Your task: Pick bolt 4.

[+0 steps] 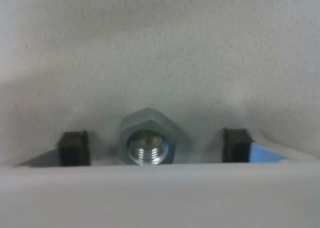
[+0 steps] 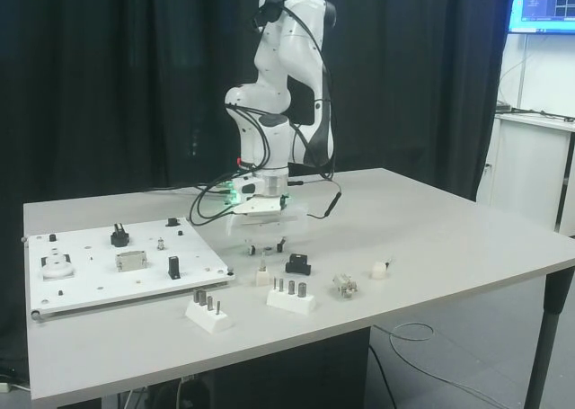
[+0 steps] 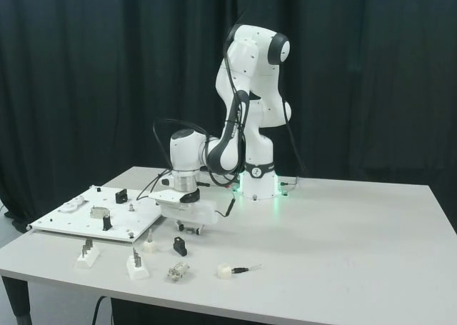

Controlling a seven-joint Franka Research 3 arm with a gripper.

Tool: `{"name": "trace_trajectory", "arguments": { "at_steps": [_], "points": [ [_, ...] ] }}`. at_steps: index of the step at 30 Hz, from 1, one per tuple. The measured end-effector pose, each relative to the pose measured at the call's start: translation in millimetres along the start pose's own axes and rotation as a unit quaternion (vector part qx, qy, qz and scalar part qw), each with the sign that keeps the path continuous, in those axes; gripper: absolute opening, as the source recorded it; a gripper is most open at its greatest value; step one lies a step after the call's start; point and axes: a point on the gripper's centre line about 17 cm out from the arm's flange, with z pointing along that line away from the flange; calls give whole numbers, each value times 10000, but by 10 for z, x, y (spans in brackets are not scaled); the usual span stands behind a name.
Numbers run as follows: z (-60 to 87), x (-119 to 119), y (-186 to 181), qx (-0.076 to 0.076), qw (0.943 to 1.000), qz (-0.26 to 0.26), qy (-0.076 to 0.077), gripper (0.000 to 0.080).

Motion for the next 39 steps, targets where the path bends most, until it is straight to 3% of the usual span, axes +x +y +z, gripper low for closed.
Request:
{"name": "trace_trajectory", "arguments": {
  "at_steps": [4,5,9,10,16,17,31,39],
  "points": [
    [1,5,-15,36,10000,67,19,790],
    [1,5,-17,39,10000,71,21,449],
    [-1,10,-33,53,10000,78,29,449],
    [-2,11,-39,59,9999,81,31,288],
    [-3,20,-74,91,9999,105,47,288],
    [-3,20,-75,92,9999,104,48,227],
    [-64,63,-67,133,9997,141,121,227],
    [-133,76,-82,232,9994,188,156,227]
  ]
}}
